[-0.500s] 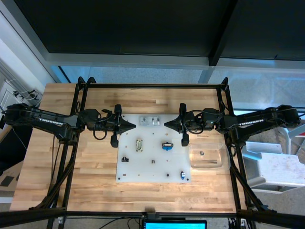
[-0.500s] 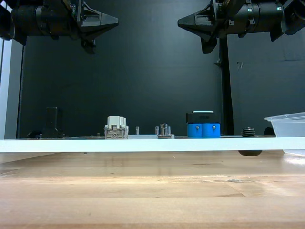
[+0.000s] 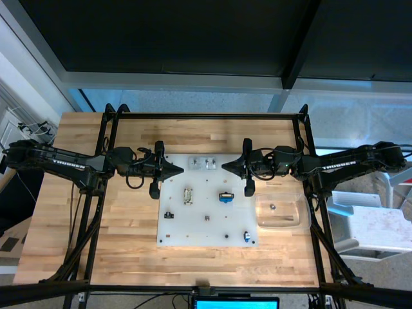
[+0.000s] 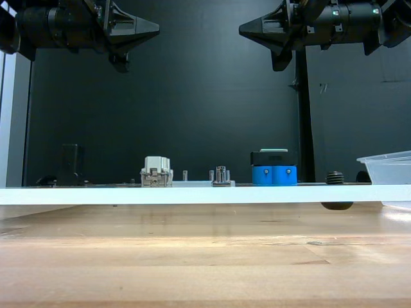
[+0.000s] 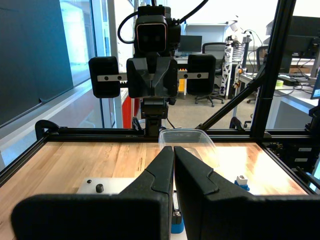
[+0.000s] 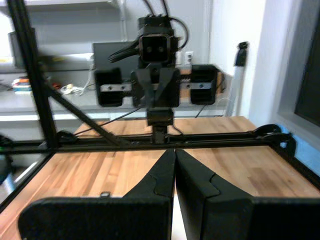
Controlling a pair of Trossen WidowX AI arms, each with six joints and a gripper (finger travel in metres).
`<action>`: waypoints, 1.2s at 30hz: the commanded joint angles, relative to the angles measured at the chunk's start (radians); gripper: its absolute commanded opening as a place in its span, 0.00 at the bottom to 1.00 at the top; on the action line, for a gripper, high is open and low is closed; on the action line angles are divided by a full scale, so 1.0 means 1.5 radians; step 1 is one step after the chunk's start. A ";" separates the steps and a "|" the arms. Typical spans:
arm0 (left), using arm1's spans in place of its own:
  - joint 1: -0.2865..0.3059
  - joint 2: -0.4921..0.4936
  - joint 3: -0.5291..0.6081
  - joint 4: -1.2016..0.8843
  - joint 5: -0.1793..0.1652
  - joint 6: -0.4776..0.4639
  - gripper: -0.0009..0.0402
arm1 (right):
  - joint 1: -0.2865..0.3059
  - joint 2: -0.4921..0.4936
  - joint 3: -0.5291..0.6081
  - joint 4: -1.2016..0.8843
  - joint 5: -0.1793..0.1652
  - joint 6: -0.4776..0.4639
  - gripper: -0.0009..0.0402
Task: Pick the M12 fastener and fasten on the M12 threads
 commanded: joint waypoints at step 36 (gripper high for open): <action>0.000 0.000 0.000 0.000 0.000 0.000 0.02 | 0.018 -0.026 0.245 -1.088 -0.082 -0.403 0.02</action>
